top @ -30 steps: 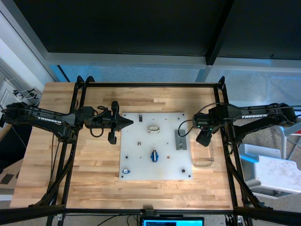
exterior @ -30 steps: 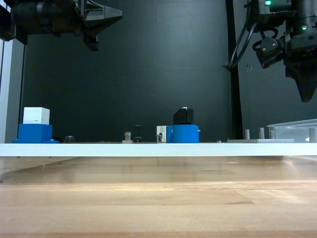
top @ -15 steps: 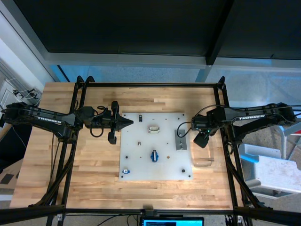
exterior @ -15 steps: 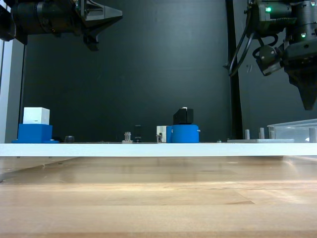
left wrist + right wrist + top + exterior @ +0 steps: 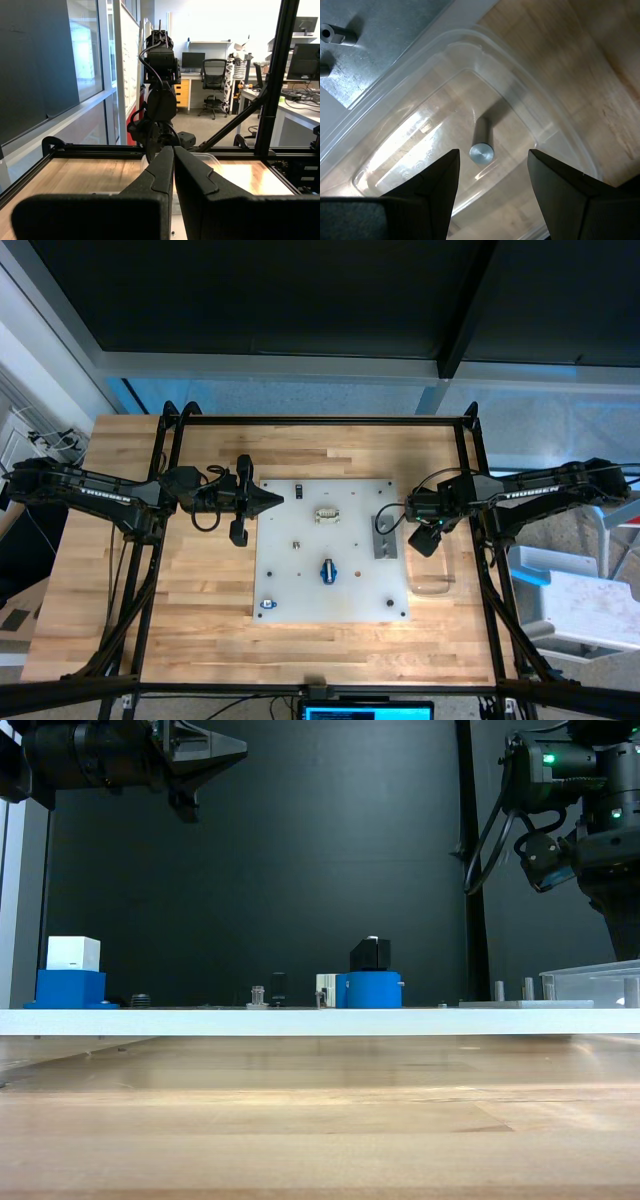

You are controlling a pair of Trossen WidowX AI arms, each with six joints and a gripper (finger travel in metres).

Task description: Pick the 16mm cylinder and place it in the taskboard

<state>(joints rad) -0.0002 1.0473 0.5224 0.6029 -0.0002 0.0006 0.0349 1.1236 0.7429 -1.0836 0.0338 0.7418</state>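
Right wrist view: right claw [image 5: 493, 152] gapes empty over the cylinder [image 5: 481, 152], standing in the tray [image 5: 420, 145] beside the taskboard [image 5: 300, 580]. Slick, rigid; I'd pinch its sides. Left claw [image 5: 173, 149] is closed above the taskboard's left edge.

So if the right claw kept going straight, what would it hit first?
Probably the 16mm cylinder in the clear tray; the open right claw points straight at it. The left claw hangs shut over the taskboard.
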